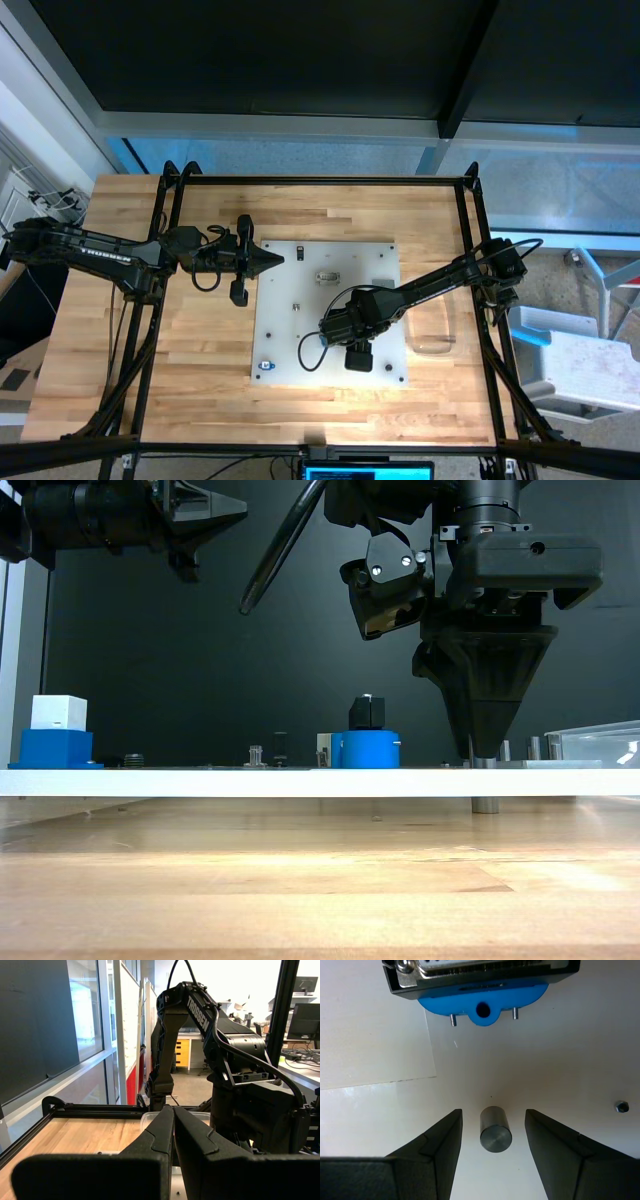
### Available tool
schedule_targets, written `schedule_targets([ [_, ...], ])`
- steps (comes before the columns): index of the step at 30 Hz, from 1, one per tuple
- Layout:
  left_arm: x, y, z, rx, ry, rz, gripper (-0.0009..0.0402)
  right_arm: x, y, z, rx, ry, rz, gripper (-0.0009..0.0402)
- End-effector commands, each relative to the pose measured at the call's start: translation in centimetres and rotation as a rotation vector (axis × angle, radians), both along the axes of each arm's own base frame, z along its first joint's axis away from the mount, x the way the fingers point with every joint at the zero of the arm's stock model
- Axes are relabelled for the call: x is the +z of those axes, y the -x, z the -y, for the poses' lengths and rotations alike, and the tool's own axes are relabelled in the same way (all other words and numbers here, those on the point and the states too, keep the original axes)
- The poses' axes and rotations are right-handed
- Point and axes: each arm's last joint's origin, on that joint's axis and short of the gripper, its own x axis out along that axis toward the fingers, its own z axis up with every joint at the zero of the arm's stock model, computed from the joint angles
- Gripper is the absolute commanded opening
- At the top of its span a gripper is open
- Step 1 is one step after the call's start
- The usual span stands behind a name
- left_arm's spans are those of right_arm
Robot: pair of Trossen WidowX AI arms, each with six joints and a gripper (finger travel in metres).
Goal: Pick the 16mm cylinder and place it in the taskboard
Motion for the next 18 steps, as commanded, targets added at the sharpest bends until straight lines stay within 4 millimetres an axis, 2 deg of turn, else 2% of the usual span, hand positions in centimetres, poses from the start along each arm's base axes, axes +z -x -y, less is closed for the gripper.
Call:
schedule_targets([
  [1,0.0,0.0,0.0,0.000,0.000,0.000,0.0000,0.1,0.1,0.0,0.000,0.000,-0.002,0.0180],
  [18,0.0,0.0,0.0,0.000,0.000,0.000,0.0000,2.9,1.4,0.2,0.006,-0.019,0.027,0.0181],
])
